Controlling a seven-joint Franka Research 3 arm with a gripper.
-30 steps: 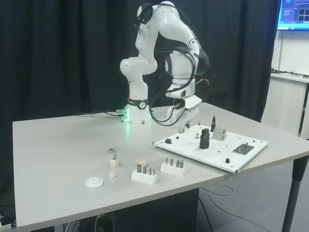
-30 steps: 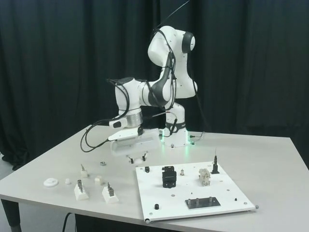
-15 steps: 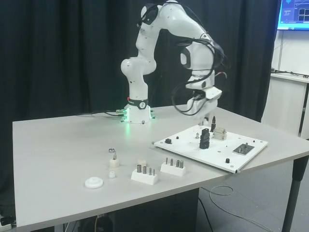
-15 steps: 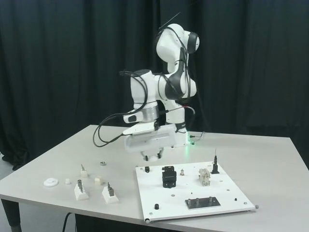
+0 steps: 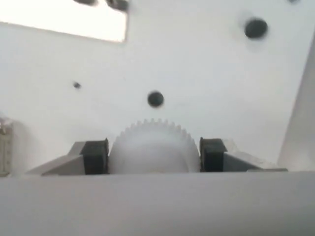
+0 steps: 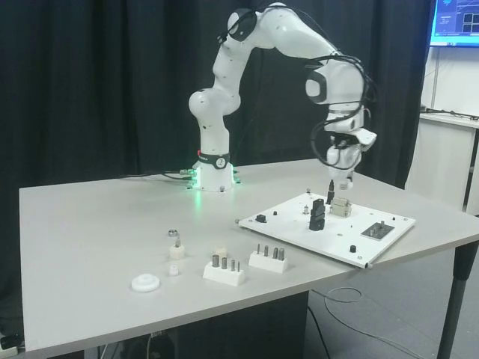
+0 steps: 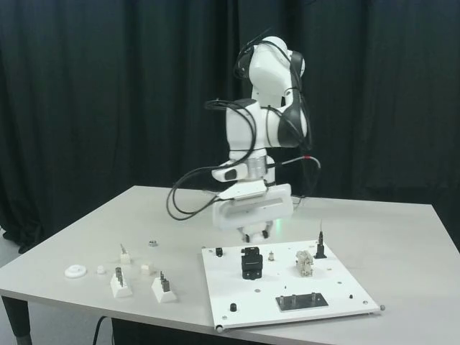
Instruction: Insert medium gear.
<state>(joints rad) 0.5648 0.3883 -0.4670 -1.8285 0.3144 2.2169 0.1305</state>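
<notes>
The pincer (image 5: 153, 156) is clamped on a white gear (image 5: 153, 147), one black finger pad (image 5: 96, 156) pressed against each side of it. The gear is a round toothed wheel with fine, evenly spaced teeth showing along its upper arc; its lower part is hidden behind the pincer body. It hangs in the air above the white board (image 5: 206, 73), not touching it. On the board just beyond the gear sits a small black round spot (image 5: 155, 99), with another black spot (image 5: 255, 28) farther off.

In the room views the pincer (image 7: 253, 234) hovers over the far part of the white board (image 7: 338, 298), near a black block (image 7: 251, 262) and a thin upright pin (image 7: 319, 244). A flat dark plate (image 7: 302, 301) lies toward the board's near edge.

The white arm (image 6: 299, 37) arches from its base (image 6: 211, 176), where green light glows, out over the board. Elsewhere on the grey tabletop (image 6: 97, 224) stand two small white holders (image 6: 224, 271) with pegs and a white disc (image 6: 145, 283), well apart from the board.
</notes>
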